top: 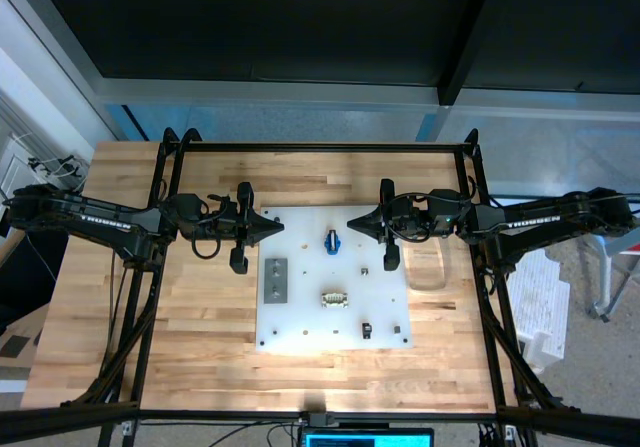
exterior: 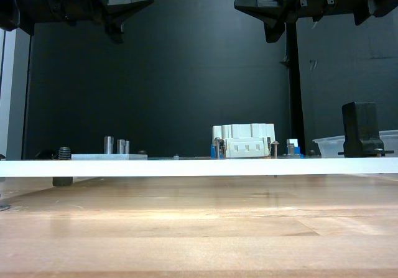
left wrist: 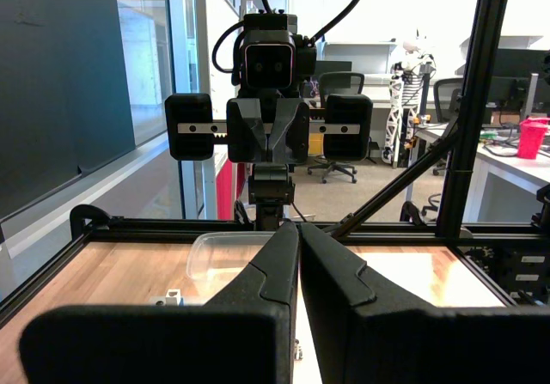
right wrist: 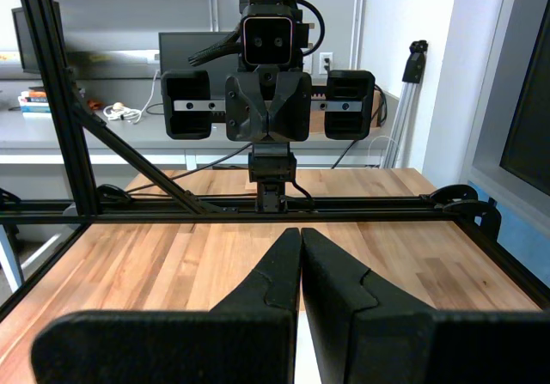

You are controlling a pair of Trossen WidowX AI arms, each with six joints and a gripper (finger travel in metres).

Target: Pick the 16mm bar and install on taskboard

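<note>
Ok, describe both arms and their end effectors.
The left arm and right arm are black, with white TROSSEN lettering and looped cables. The left end effector, over the taskboard's far left, and right end effector, over its far right, have tapered black fingers.

The white word TROSSEN runs along the black left arm [top: 105, 220]. The black right arm [top: 525, 225] carries the same white word.

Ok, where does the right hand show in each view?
High: right hand, shut, over the taskboard's far edge.
Low: top right, high above the taskboard.
Left wrist: head-on, across the table.
Right wrist: its own fingers, nearest the camera.
Shared landmark: the shut left hand facing it.
</note>
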